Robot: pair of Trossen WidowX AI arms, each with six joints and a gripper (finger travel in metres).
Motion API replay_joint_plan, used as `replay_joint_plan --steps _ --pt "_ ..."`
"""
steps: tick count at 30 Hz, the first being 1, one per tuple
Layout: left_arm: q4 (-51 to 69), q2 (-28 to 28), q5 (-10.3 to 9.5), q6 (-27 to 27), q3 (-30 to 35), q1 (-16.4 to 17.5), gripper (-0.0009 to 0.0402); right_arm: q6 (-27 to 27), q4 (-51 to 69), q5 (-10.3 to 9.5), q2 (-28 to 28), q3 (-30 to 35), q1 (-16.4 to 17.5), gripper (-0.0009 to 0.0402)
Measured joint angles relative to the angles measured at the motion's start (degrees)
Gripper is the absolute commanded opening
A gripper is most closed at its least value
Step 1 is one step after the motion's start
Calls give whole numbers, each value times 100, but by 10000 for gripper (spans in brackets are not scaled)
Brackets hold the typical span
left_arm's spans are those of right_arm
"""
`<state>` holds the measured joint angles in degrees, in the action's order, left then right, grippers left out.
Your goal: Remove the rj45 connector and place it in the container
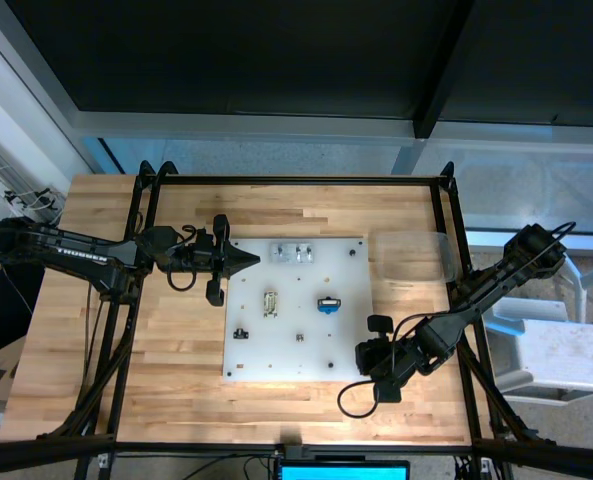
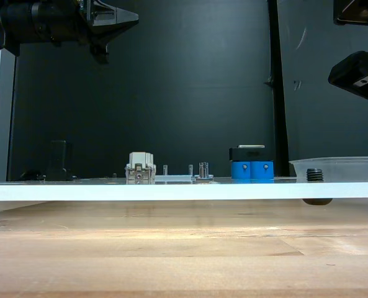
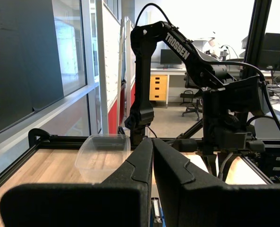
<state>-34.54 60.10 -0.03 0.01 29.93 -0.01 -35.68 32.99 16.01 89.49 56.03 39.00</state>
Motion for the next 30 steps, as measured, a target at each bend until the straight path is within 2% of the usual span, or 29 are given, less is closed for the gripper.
replay_joint_plan --steps 2,27,30 --pt "2 0 -2 2 2 0 0 4 -2 7 -2 0 0 -4" --pt "2 0 -2 0 2 0 0 22 0 33 -96 11 22 0" --pt "2 0 0 0 0 0 0 20 -55 114 -205 44 24 0"
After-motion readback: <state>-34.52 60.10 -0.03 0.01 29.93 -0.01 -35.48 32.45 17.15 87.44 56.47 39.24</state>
